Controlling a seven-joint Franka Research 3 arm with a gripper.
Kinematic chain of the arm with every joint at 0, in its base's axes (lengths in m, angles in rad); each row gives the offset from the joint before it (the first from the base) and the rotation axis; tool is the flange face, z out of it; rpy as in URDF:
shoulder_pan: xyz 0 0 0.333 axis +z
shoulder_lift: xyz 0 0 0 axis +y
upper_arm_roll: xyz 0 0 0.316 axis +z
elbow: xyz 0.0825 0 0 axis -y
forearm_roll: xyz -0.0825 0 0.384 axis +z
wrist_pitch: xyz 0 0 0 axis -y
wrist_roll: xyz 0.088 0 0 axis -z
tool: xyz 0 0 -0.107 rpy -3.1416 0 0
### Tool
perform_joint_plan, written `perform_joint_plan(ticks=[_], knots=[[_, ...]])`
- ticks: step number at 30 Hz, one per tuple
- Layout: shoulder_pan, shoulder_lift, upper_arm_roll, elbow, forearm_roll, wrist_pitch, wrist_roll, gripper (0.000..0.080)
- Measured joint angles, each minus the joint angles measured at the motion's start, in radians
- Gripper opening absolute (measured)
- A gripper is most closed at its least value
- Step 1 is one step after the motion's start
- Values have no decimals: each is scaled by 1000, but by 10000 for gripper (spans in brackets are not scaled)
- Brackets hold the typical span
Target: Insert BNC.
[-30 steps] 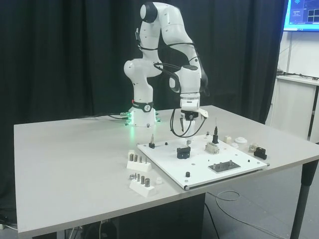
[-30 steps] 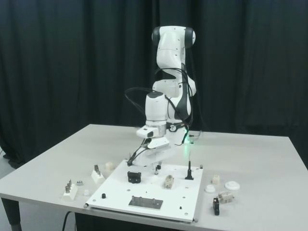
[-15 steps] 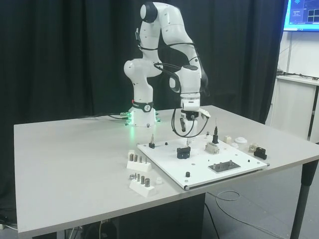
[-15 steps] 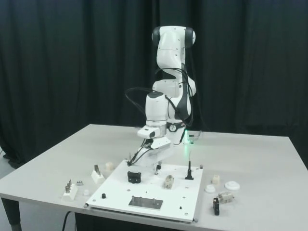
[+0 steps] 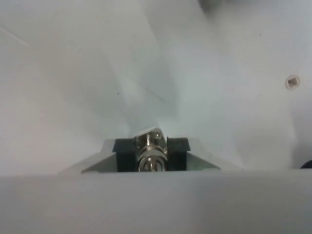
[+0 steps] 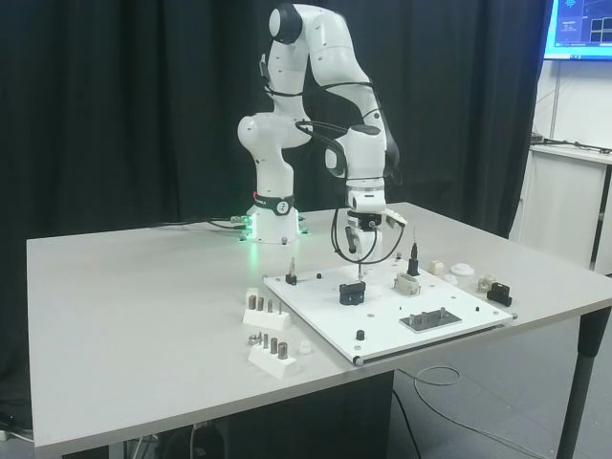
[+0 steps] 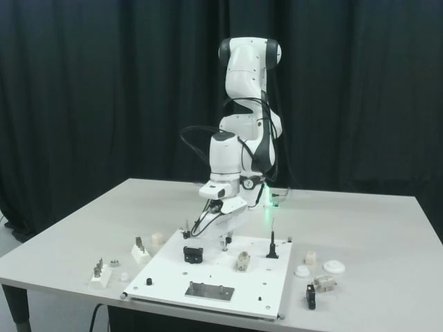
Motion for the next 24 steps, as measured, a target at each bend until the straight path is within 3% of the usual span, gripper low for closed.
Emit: perform_joint_plan(ticks=[24], knots=[[-1, -2, -1, 0, -2, -10, -230, 125]])
